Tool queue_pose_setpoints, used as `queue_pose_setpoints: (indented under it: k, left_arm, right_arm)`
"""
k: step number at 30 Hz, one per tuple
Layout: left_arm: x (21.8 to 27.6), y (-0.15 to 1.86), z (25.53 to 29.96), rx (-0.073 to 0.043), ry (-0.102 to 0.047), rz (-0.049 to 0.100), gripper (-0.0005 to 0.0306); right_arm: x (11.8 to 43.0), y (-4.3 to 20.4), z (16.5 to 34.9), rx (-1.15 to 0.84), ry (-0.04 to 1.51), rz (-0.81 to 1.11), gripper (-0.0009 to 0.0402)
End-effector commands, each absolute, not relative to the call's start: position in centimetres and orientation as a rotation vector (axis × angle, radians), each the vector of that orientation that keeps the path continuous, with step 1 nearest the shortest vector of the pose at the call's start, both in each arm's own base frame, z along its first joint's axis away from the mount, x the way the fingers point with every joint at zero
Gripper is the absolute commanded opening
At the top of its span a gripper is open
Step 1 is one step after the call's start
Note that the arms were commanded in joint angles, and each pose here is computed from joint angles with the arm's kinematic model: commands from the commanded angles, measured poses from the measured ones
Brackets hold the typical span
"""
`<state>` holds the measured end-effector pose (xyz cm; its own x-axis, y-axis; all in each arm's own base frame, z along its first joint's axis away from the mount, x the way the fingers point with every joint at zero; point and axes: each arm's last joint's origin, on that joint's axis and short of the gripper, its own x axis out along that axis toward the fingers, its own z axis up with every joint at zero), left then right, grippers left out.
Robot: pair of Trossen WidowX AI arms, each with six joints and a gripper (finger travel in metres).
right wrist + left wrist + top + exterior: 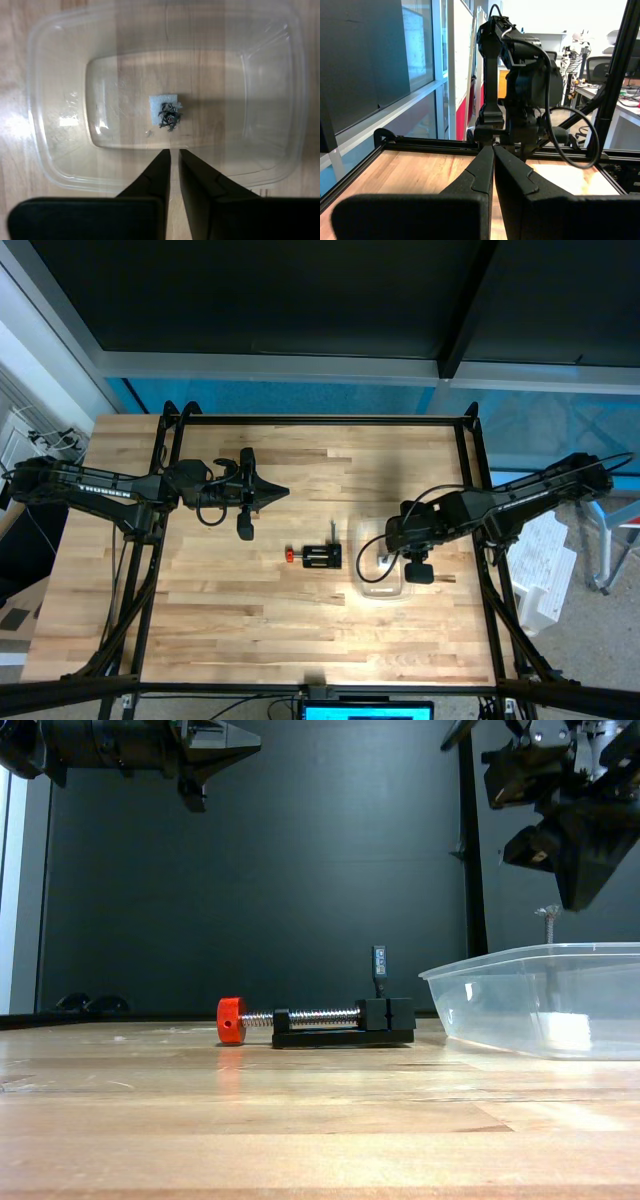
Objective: Pick the usb-c connector and install on the hub
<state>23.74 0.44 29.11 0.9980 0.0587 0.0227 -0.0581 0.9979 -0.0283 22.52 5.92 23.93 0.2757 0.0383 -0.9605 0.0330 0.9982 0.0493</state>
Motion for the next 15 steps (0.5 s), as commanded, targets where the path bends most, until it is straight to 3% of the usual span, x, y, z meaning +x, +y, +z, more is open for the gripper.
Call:
queue_pose_setpoints:
  k: [1, 10, 15]
  left_arm:
    - [23.75, 0.44, 29.12, -0.027, -0.023, 0.058, 0.0000]
    - [23.75, 0.44, 29.12, -0.027, -0.024, 0.058, 0.0000]
    - [23.75, 0.44, 29.12, -0.027, -0.023, 0.058, 0.0000]
  right_arm:
    - [22.9, 6.1, 23.2, 0.086, 1.324, -0.026, 0.0068]
    - [24.1, 6.4, 22.0, 0.099, 1.331, -0.038, 0.0157]
    - [24.4, 6.5, 22.1, 0.090, 1.289, -0.051, 0.0172]
